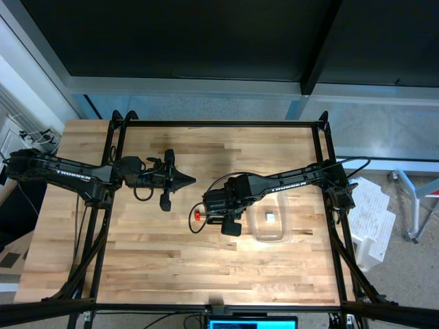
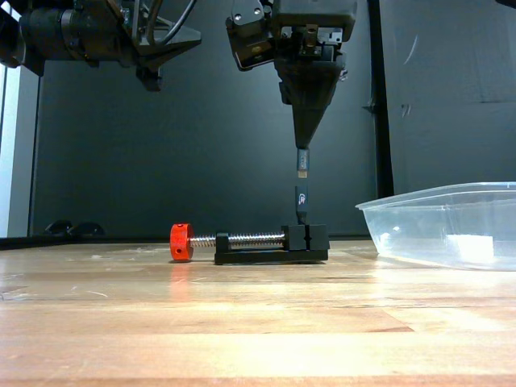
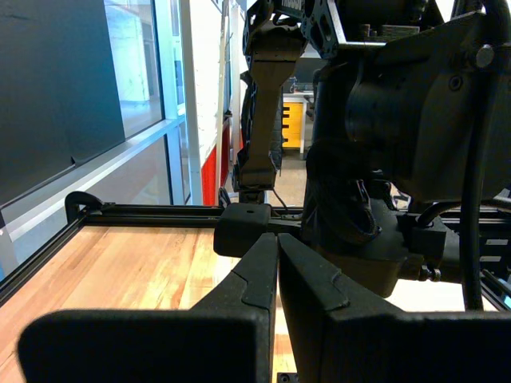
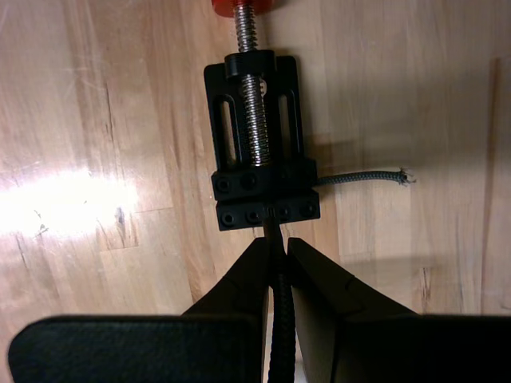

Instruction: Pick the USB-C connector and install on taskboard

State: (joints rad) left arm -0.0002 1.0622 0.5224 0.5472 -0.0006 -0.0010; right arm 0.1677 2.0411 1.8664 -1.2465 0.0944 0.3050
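My right gripper [image 2: 302, 143] is clamped on the USB-C connector [image 2: 301, 164], holding it upright over the taskboard [image 2: 258, 256], at the end away from its orange-red knob [image 2: 181, 242]. My left gripper [image 3: 277, 239] hangs above the tabletop [image 2: 242, 322], fingers together, well apart from the taskboard
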